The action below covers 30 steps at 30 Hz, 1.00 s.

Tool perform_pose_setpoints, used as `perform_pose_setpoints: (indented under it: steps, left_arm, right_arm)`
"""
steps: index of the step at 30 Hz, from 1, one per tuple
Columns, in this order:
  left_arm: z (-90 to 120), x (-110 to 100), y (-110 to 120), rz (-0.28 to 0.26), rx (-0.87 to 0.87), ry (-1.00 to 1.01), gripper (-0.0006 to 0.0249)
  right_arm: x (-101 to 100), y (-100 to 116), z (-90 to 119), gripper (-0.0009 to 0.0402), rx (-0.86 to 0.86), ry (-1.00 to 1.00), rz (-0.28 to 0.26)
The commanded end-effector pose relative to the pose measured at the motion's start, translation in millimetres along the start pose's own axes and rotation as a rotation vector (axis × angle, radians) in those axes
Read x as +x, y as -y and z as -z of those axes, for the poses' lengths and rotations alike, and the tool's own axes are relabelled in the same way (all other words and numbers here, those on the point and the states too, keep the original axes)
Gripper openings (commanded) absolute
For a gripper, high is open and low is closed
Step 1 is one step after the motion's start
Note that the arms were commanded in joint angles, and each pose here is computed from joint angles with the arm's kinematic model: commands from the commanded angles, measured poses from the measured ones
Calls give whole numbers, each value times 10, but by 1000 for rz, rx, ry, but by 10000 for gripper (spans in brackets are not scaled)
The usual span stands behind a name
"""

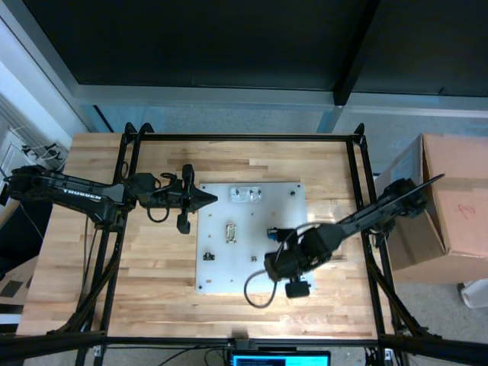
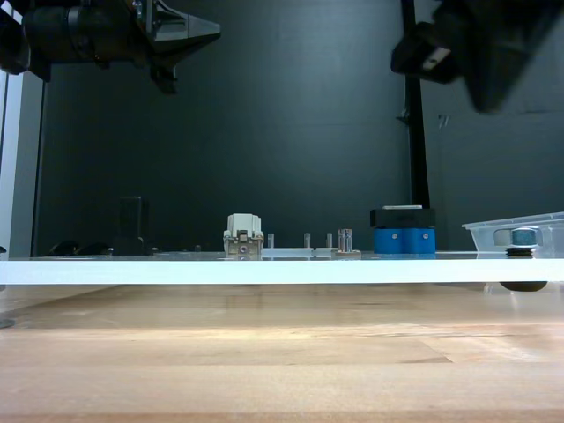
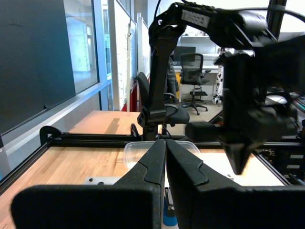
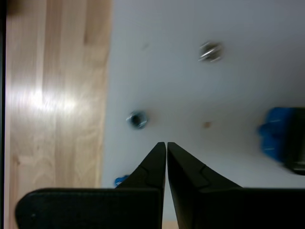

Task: Pick the M12 nut and place it on its threads and fasten

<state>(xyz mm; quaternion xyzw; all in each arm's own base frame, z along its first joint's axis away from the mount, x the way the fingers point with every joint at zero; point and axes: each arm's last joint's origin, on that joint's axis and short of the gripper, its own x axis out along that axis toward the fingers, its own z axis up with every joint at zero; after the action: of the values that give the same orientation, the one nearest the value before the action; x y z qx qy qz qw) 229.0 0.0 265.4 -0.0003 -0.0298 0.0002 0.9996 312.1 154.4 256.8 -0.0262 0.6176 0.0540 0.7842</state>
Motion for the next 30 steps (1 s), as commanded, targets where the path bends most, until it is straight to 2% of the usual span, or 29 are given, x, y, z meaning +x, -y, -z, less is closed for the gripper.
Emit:
perform_pose_setpoints:
  steps: [1, 5, 10, 17, 20, 22, 26, 27, 30]
  left_arm:
    - [-2, 0, 0, 0, 0, 1, 0]
    - [-2, 0, 0, 0, 0, 1, 0]
    - [-2, 0, 0, 0, 0, 1, 0]
    - [-2, 0, -1, 0, 0, 1, 0]
    - [-2, 0, 0, 0, 0, 1, 0]
    - [-2, 0, 0, 0, 0, 1, 0]
    - [-2, 0, 0, 0, 0, 1, 0]
    - [-2, 0, 0, 0, 0, 1, 0]
    - [-2, 0, 0, 0, 0, 1, 0]
  right_arm:
    - [136, -63, -37, -1, 18, -6, 4]
    - [311, -79, -1, 0, 25, -60, 23]
    - [572, -131, 19, 0, 23, -75, 21]
    - [679, -147, 38, 0, 12, -97, 64]
    - [691, -148, 42, 0, 11, -99, 63]
    - [692, -164, 42, 0, 10, -108, 23]
    - [696, -235, 38, 0, -25, -149, -186]
    - [690, -240, 45, 0, -25, -159, -203]
    - [681, -225, 56, 0, -24, -162, -171]
